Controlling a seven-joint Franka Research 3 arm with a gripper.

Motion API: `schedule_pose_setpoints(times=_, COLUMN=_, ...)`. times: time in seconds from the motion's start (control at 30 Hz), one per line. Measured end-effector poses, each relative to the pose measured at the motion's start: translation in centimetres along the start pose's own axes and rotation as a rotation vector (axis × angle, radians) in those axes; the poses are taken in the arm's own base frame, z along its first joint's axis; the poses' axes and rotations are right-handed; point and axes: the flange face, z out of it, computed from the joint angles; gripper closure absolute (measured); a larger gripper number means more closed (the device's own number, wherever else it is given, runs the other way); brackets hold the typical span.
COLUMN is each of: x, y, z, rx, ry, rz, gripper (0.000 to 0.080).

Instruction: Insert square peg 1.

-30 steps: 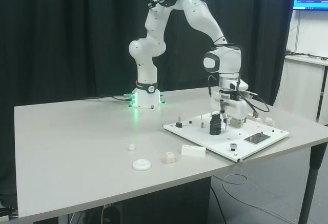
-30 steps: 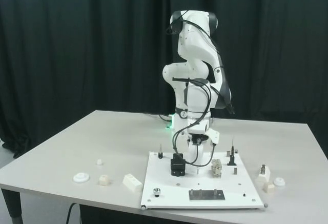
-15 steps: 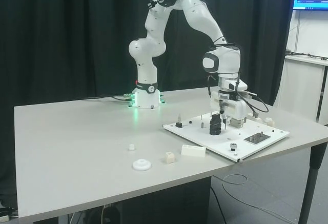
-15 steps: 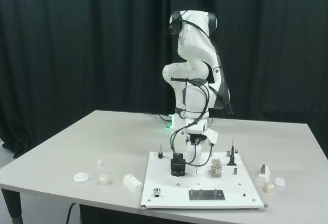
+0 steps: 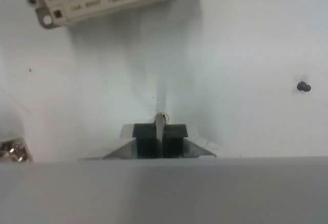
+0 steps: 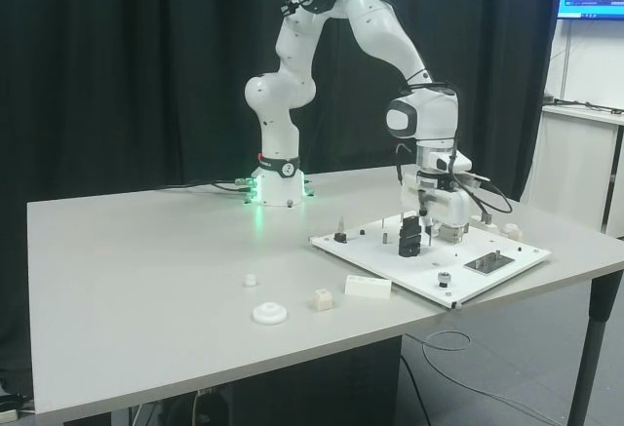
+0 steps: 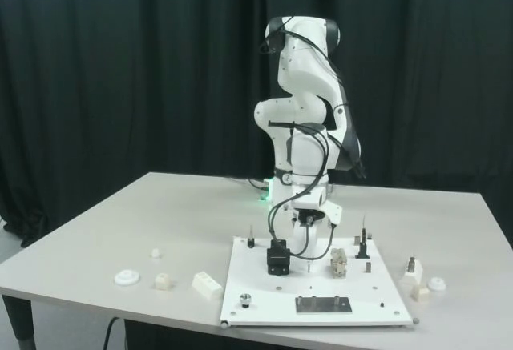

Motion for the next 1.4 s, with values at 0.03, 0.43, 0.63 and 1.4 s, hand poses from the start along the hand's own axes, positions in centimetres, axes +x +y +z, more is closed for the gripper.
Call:
schedule_pose_setpoints(times=0.03, x=0.0, y=0.02, z=-0.01, rx=0.0, ry=0.001, rz=0.0, gripper=0.0778)
schedule_pose_setpoints(times=0.43, x=-0.11, y=0.22, z=0.06, rx=-0.002, ry=0.001, rz=-0.007, gripper=0.0778)
schedule_pose_setpoints(times=0.63, x=-0.09, y=0.18, z=0.06, rx=-0.002, ry=0.001, rz=-0.034, gripper=0.0778)
schedule_pose_setpoints(times=1.4, x=-0.19, y=0.35, z=0.02, rx=0.0, ry=0.0, rz=-0.043, gripper=0.0778)
